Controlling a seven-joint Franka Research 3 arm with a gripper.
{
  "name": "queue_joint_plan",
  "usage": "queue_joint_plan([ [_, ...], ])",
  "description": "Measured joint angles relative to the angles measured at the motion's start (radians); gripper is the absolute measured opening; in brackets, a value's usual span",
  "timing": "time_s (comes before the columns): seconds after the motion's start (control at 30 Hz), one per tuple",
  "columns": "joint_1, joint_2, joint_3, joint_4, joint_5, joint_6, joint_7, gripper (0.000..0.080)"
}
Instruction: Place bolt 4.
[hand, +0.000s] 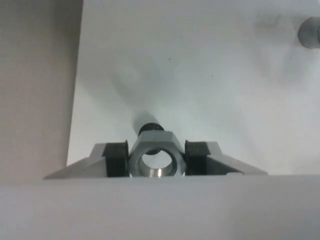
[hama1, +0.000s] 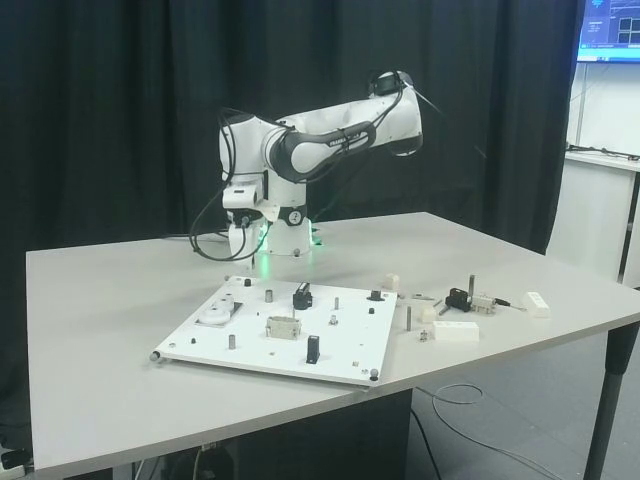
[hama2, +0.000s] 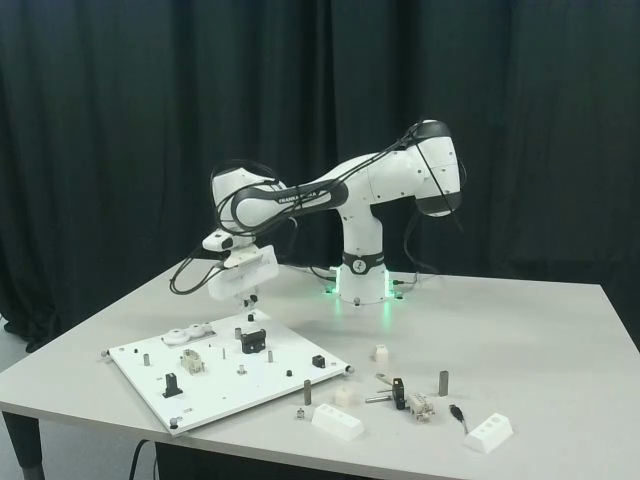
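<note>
Fingers (hand: 115, 159) clamped on bolt 4 (hand: 156, 159), gripped across the hex head with the shank pointing down at the white board (hama1: 350, 345). Carried above the board's far edge, clear of the surface. Pickup judged done; lowering, seating and release not yet done.

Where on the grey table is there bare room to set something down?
The grey table is bare beside the white board on the side away from the loose parts, and behind them towards the arm's base. The board's middle and that cluster are crowded. The hand holds the bolt.
</note>
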Motion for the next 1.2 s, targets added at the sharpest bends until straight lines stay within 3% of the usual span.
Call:
queue_joint_plan([
  [1.2,0.000,-0.001,-0.011,0.010,0.002,0.010,0.026,0.0239],
])
